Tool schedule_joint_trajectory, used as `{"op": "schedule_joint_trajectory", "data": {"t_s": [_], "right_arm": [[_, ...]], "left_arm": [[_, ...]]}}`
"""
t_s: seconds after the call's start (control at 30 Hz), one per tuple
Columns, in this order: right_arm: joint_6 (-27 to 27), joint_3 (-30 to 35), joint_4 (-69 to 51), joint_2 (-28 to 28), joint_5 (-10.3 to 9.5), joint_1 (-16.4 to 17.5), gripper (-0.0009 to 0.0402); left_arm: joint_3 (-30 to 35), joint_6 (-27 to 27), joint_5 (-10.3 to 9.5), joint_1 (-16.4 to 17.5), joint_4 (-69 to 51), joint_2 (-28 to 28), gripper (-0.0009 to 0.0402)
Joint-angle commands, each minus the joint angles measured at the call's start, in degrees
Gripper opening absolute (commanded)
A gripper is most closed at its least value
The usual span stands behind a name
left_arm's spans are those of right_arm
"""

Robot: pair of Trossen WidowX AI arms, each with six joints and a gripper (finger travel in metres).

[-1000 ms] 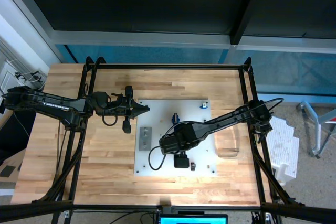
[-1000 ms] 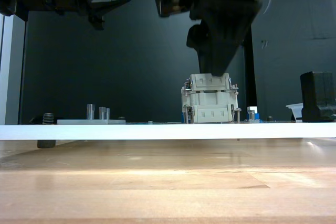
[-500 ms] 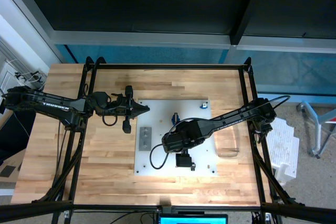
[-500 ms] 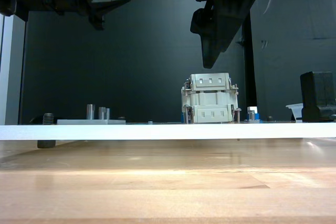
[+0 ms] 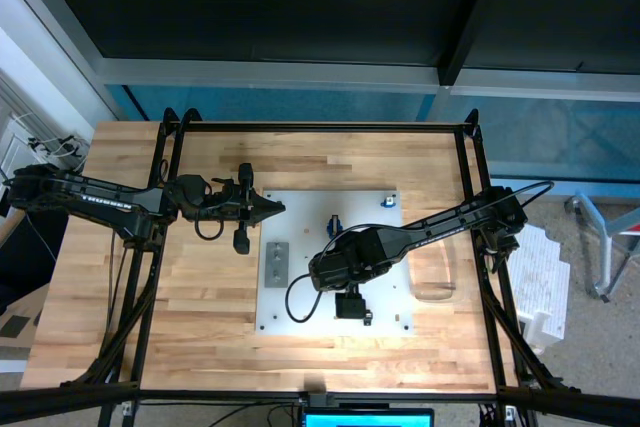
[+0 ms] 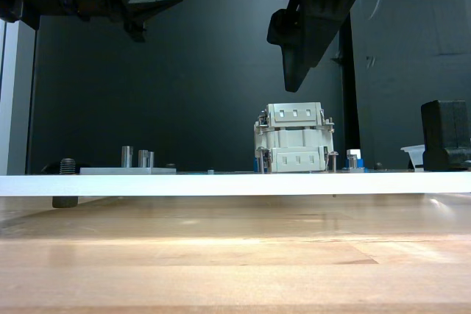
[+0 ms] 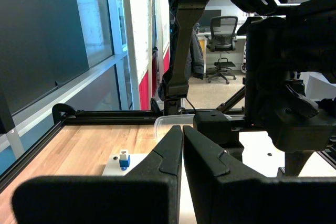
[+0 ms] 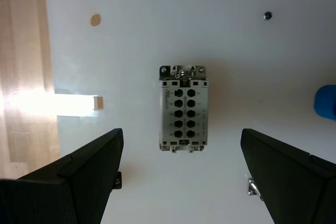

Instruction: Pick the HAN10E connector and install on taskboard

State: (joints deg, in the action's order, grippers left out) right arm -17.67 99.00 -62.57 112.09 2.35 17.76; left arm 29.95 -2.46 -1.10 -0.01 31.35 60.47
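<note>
Wide and empty, the right jaws hover directly above the HAN10E connector (image 8: 183,108), standing upright on the taskboard (image 8: 131,24), a blue fitting (image 8: 326,102) near it; the left jaws, pressed together, hang over the board's far-left corner.

We count two grippers: the left gripper (image 7: 182,145), fingers closed together, up by the far left corner of the one taskboard (image 5: 300,312), and the right gripper (image 8: 181,182), fingers spread wide. Below and between the right fingers stands one HAN10E connector (image 8: 182,108), showing ten pin holes (image 8: 178,113) in two columns of five.
</note>
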Motion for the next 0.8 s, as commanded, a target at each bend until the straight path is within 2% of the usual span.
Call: {"op": "schedule_joint_trajectory", "data": {"t_s": [0.03,0.2,0.27,0.33,0.8], "right_arm": [[0.2,0.0,0.0,-1.0,-0.87,0.0,0.0314],[2.1,-0.4,-0.4,-4.1,-0.13,-0.6,0.0311],[2.3,-1.1,-0.7,-5.6,1.11,-1.2,0.0303],[3.1,-2.0,-0.7,-7.5,1.27,-1.9,0.0292],[9.4,-9.9,5.2,-20.5,1.62,-8.8,0.0173]], "left_arm": [[0.0,0.0,0.00,0.0,0.0,0.0,0.0001],[0.0,0.0,0.02,0.0,0.0,0.0,0.0001],[0.0,0.0,0.02,0.0,0.0,0.0,0.0001],[0.0,0.0,0.02,0.0,0.0,0.0,0.0001],[0.0,0.0,0.02,0.0,0.0,0.0,0.0001]]}}
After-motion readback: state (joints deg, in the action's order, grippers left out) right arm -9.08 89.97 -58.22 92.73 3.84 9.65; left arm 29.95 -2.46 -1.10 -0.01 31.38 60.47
